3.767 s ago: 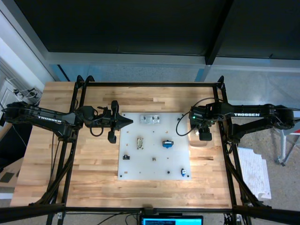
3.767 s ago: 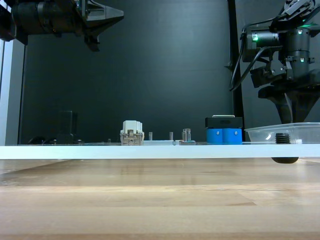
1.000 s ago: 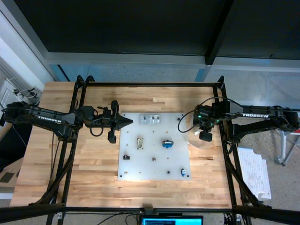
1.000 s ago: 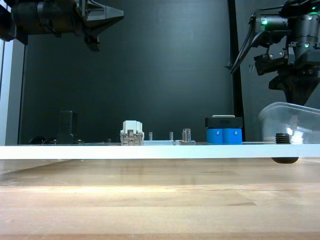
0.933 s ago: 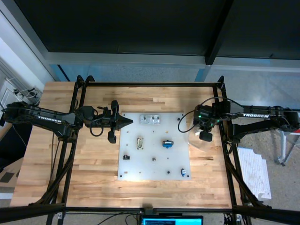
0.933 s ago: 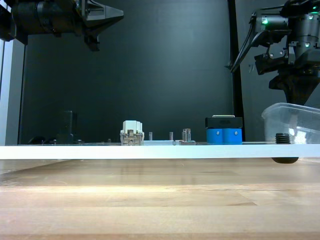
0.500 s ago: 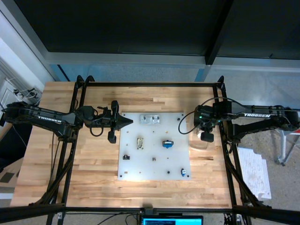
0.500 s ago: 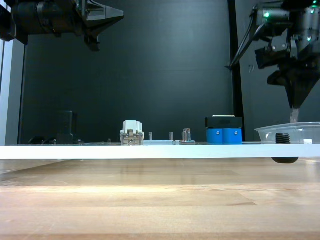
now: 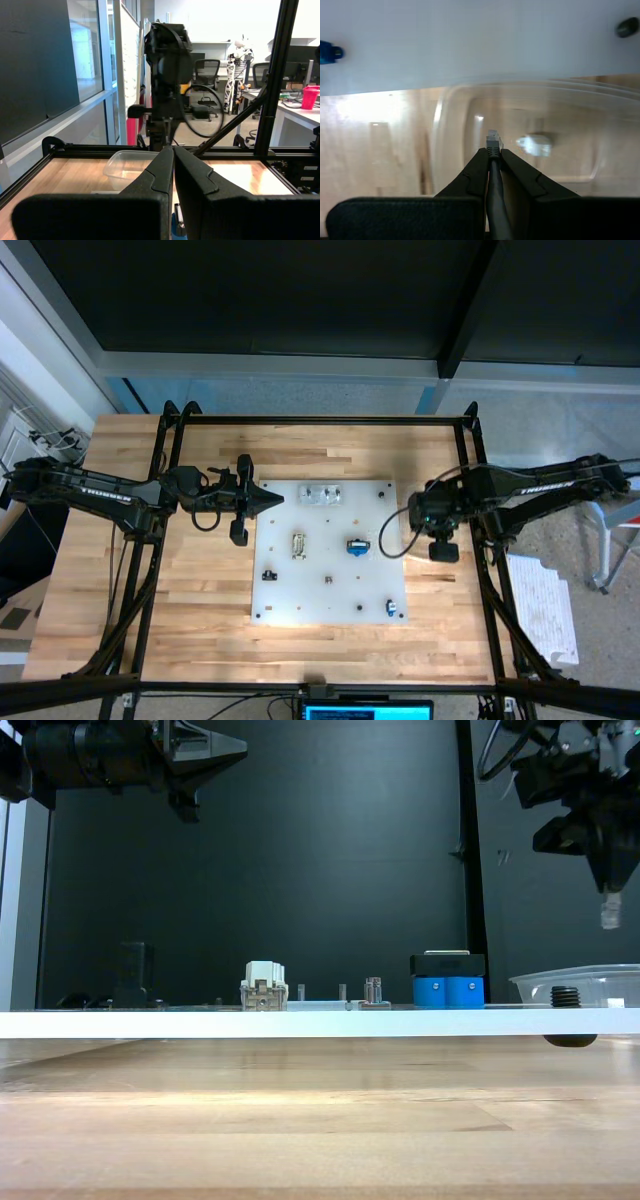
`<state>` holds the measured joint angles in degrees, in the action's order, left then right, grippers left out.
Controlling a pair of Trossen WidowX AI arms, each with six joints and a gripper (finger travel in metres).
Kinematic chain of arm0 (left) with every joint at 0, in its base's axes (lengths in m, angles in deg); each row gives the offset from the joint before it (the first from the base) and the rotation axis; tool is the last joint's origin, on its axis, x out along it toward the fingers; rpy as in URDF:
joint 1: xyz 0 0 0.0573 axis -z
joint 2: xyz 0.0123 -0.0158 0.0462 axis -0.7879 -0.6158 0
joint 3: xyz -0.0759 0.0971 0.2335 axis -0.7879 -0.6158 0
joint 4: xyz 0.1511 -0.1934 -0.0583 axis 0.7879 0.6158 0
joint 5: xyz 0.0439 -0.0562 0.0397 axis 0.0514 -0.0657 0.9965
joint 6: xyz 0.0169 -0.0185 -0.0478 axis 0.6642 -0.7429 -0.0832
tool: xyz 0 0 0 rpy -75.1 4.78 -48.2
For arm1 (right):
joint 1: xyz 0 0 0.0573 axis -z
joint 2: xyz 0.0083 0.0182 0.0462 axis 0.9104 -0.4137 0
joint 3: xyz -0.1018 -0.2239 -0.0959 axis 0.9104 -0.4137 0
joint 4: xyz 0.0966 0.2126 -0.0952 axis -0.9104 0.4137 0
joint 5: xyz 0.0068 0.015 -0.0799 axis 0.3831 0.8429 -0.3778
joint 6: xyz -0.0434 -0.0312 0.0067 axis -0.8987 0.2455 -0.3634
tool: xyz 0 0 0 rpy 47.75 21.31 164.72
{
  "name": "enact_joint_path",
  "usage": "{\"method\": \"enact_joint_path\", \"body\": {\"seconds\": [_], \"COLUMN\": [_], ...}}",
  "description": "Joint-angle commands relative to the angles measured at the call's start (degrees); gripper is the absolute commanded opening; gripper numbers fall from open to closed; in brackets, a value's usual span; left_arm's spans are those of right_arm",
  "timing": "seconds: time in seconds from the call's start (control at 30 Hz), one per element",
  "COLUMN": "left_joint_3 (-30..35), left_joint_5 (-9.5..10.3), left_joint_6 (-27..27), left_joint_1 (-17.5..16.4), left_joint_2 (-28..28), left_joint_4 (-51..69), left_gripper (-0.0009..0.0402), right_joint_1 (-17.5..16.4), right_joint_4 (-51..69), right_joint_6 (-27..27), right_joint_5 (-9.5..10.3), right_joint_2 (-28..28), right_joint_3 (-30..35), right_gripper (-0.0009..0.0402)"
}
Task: Pick the RJ45 connector and install on taskboard
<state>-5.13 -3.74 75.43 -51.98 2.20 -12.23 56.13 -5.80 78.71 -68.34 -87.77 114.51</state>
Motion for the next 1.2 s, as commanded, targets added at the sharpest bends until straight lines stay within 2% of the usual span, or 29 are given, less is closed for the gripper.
{"method": "enact_joint_path", "body": {"seconds": [0.03,0.2,0.7,0.97,1.2], "left_joint_3": [0.0,0.0,0.0,0.0,0.0], "left_joint_5": [-0.02,-0.02,-0.02,-0.02,-0.02], "left_joint_6": [0.0,0.0,0.0,0.0,0.0], "left_joint_1": [0.0,0.0,0.0,0.0,0.0], "left_joint_2": [0.0,0.0,0.0,0.0,0.0], "left_joint_4": [0.0,0.0,0.0,0.0,0.0], "left_gripper": [0.0,0.0,0.0,0.0,0.0], "right_joint_1": [-3.5,-9.3,-20.1,-22.4,-23.6], "right_joint_4": [0.0,0.0,-0.9,-2.0,-4.8], "right_joint_6": [3.8,8.7,18.7,20.2,21.2], "right_joint_5": [-0.07,-0.46,-0.5,-0.52,-0.46], "right_joint_2": [-2.3,-7.6,-22.3,-28.0,-30.8], "right_joint_3": [1.8,6.2,18.6,23.0,23.7], "right_gripper": [0.0,0.0,0.0,0.0,0.0]}}
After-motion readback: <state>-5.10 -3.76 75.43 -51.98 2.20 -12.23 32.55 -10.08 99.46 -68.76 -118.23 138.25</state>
